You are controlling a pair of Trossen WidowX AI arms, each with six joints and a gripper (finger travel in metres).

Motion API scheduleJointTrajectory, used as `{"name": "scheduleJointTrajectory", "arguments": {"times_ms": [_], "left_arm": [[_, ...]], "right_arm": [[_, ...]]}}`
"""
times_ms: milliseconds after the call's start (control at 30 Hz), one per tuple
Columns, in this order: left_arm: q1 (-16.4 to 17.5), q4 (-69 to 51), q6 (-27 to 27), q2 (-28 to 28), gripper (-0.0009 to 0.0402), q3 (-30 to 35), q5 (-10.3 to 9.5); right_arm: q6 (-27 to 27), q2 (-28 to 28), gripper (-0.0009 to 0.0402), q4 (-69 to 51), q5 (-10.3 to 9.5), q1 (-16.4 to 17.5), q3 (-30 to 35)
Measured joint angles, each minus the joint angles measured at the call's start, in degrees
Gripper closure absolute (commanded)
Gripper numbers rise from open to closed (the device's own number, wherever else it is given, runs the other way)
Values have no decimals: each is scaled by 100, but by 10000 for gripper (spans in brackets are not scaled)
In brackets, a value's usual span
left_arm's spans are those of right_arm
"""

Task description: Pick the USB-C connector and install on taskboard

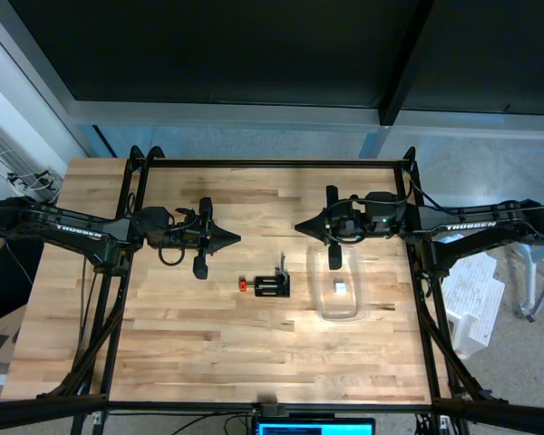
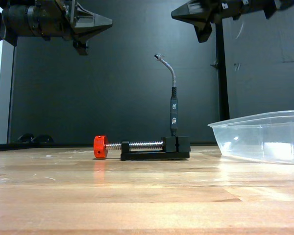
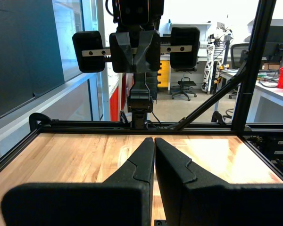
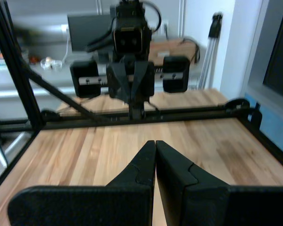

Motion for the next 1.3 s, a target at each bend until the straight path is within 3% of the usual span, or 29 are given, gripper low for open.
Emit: {"name": "scheduleJointTrajectory", "arguments": {"times_ms": [300,433,1300], "left_arm": [[0,0,-2,0,393,2,2],[0,0,0,0,393,2,0],[0,0,0,0,393,2,2]], "right_arm": [[50,-166,393,1646,-17,2,-1016],[90,-168,393,1829,17,2,-1239],[107,-166,393,1985,17,4,-1331]]}}
